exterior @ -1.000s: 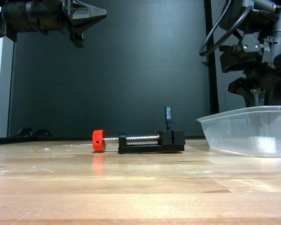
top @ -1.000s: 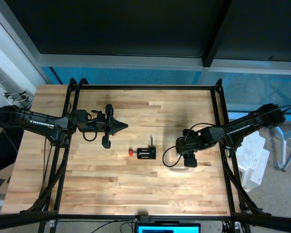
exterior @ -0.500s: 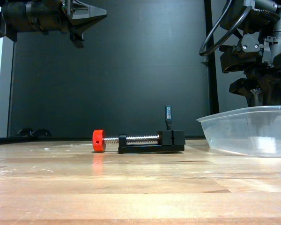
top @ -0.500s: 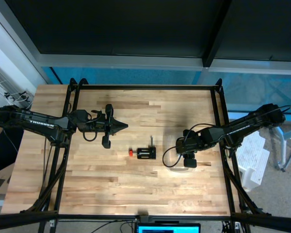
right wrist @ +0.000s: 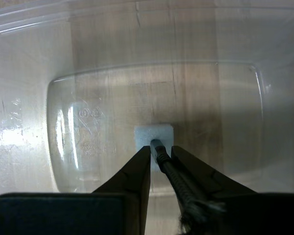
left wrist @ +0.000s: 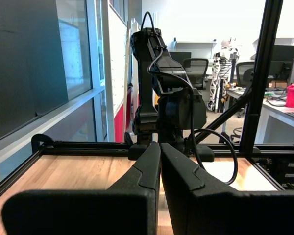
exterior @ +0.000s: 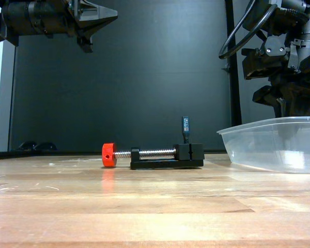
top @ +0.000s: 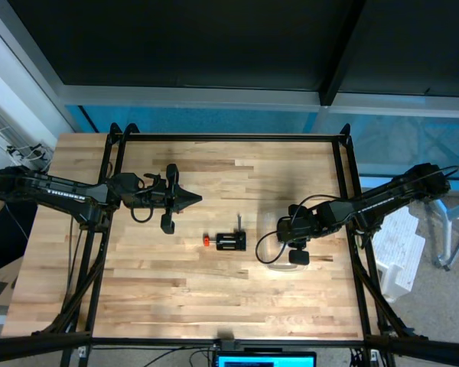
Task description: Pick the usb-c connector and install on the hub
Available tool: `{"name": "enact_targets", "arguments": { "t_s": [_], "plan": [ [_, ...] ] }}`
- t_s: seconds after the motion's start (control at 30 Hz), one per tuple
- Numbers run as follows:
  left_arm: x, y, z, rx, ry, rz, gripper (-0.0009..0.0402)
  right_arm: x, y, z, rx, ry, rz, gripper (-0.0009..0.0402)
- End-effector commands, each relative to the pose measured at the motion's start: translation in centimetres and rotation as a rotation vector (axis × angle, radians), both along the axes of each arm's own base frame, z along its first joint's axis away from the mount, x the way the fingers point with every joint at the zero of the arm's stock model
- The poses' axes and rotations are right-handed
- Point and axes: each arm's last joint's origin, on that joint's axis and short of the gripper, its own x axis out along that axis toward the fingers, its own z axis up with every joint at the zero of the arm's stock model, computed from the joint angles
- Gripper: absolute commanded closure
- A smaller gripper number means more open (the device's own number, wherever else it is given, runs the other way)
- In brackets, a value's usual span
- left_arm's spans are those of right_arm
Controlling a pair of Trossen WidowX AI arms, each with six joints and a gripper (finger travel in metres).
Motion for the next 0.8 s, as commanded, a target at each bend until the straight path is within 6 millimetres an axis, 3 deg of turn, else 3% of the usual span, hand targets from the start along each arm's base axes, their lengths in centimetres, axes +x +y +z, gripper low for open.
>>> {"name": "enact_targets", "arguments": {
  "t_s": [0.03, 0.17, 0.8],
  "plan": [
    [0.01, 0.00, 0.01, 0.000, 0.000, 0.000, 0.0393, 0.00, 0.00, 0.01, 0.000, 0.001, 0.000, 0.0368],
    [0.01, 0.01, 0.01, 0.000, 0.000, 0.000, 0.0393, 0.00, 0.00, 0.01, 0.000, 0.001, 0.000, 0.0396],
    [0.01, 0.00, 0.01, 0.000, 0.000, 0.000, 0.0393, 0.03, 0.05, 0.11, 0.001, -0.003, 0.002, 0.0394]
  ]
}}
